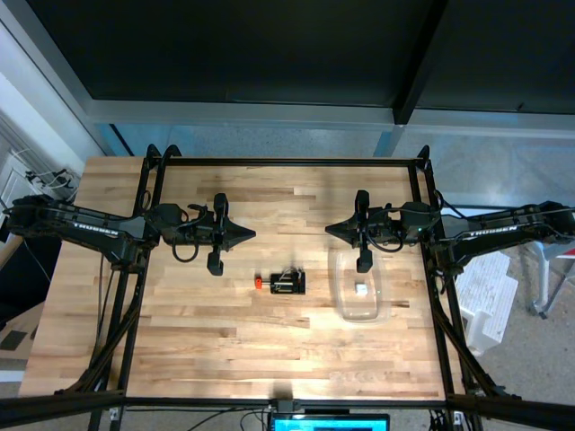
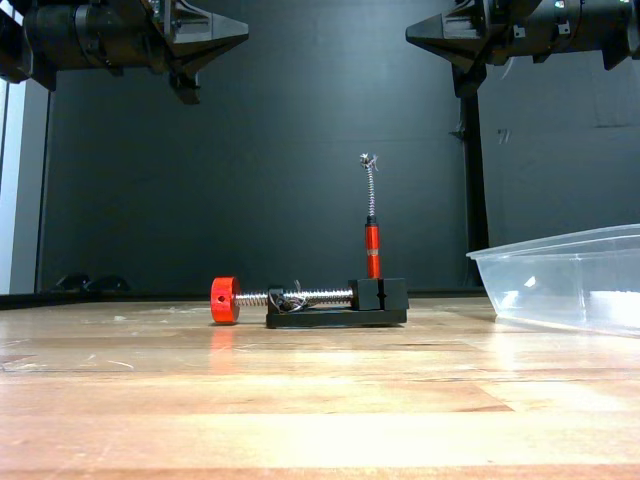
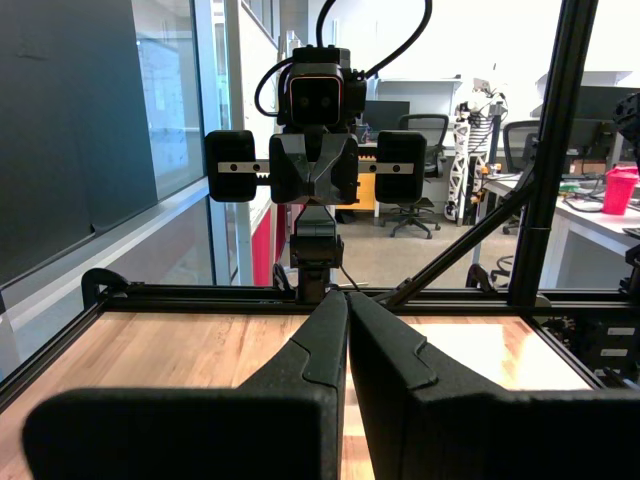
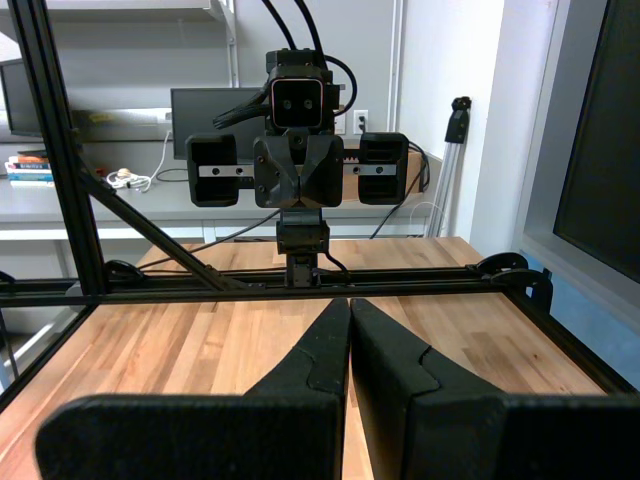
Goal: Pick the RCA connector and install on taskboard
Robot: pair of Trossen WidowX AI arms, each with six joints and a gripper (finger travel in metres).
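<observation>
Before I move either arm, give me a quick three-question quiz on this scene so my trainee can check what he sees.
1. On which arm's side of the clear tray does the taskboard lie, and do the two touch?
2. What lies in the tray? A. a red knob B. a small white cube C. the taskboard
3. True or false: the left gripper and the right gripper are both shut, empty and raised above the table.

Key: 1. The left arm's side; they lie apart. 2. B. 3. True.
</observation>
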